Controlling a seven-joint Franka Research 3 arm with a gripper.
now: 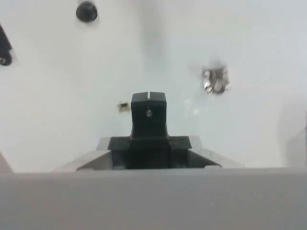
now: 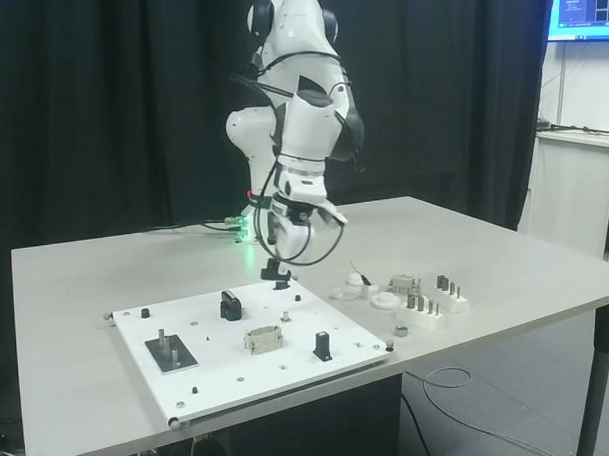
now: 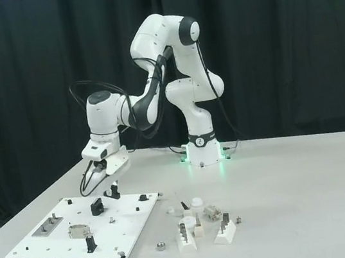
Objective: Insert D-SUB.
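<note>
My gripper (image 2: 276, 273) hangs just above the far edge of the white board (image 2: 205, 392), shut on a small black D-SUB plug (image 2: 277, 280). In the wrist view the black plug (image 1: 148, 125) fills the middle, upright, with the white board surface behind it. In the second room view the gripper (image 3: 111, 189) holds the plug (image 3: 112, 193) a little above the board, beside a black block (image 3: 96, 208). A metal-framed socket (image 2: 262, 339) lies on the board nearer the front, apart from the gripper.
The board also carries a black block (image 2: 229, 306), a grey plate with pegs (image 2: 171, 353), a black upright piece (image 2: 322, 345) and a small metal stud (image 1: 216, 80). To the board's right, white holders with pins (image 2: 435, 301) and loose parts stand on the grey table.
</note>
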